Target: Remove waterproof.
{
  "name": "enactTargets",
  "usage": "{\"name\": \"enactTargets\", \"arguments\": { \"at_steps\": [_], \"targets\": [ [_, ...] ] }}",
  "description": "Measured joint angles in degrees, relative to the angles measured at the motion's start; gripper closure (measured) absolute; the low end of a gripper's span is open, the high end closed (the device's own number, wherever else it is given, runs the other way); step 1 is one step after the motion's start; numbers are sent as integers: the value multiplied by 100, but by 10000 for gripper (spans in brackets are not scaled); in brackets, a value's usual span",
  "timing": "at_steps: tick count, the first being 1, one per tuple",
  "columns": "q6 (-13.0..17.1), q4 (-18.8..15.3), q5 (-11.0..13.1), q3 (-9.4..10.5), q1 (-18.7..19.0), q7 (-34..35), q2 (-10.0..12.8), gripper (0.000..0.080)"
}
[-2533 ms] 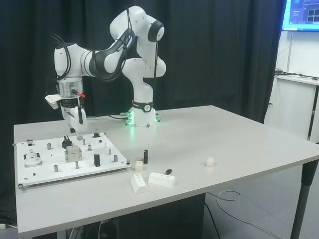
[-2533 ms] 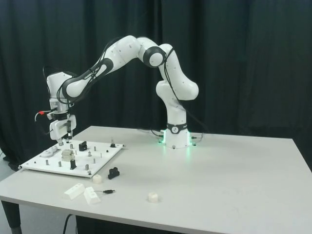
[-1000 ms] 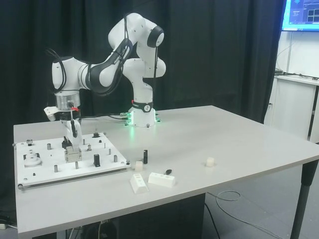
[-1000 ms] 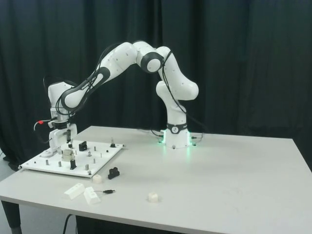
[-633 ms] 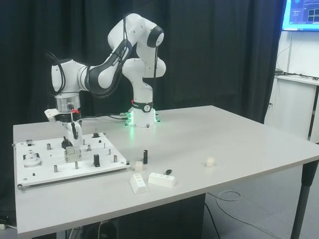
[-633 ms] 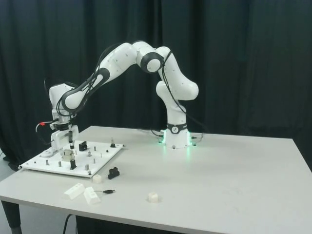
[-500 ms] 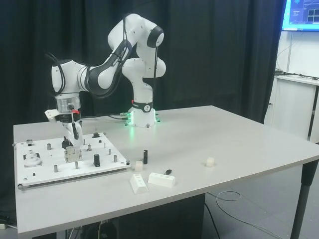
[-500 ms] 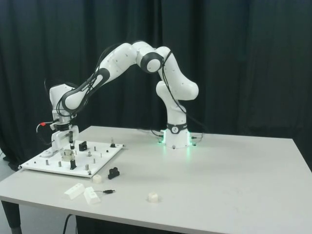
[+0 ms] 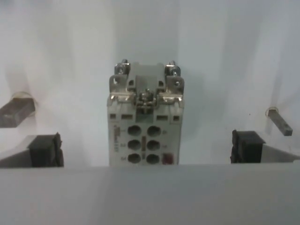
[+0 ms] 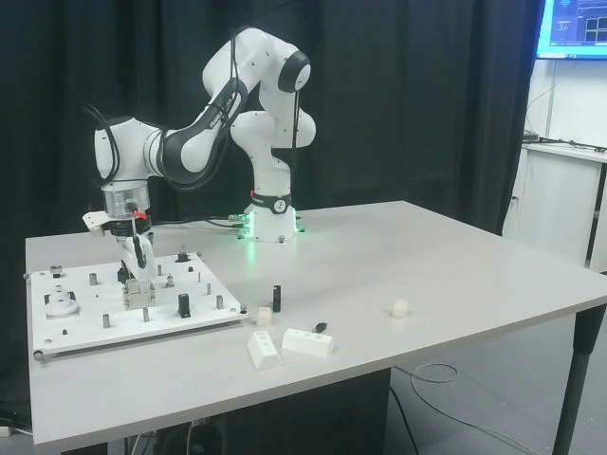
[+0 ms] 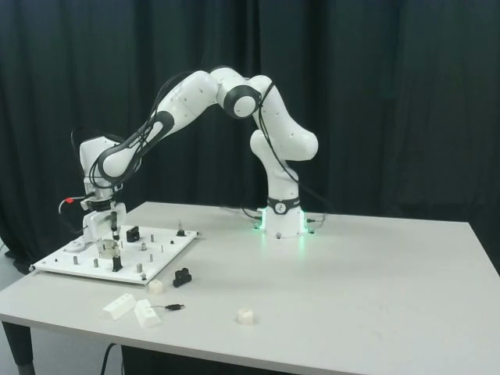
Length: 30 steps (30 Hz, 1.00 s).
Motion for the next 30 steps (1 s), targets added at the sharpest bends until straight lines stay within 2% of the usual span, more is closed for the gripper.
{"name": "enactTargets", "arguments": {
  "at_steps": [13, 14, 19, 20, 28, 29, 30],
  "targets": [
    [0, -2, 32, 21, -2, -101, 40, 3],
    [0, -2, 32, 21, -2, -101, 40, 266],
    [0, -1, 46, 22, -1, -98, 40, 266],
    [0, -1, 75, 20, -1, -51, 40, 424],
    [-1, -2, 124, 19, -13, 42, 41, 424],
    [-1, -2, 128, 19, -14, 52, 41, 486],
    [-1, -2, 131, 19, -15, 61, 40, 486]
  ]
}}
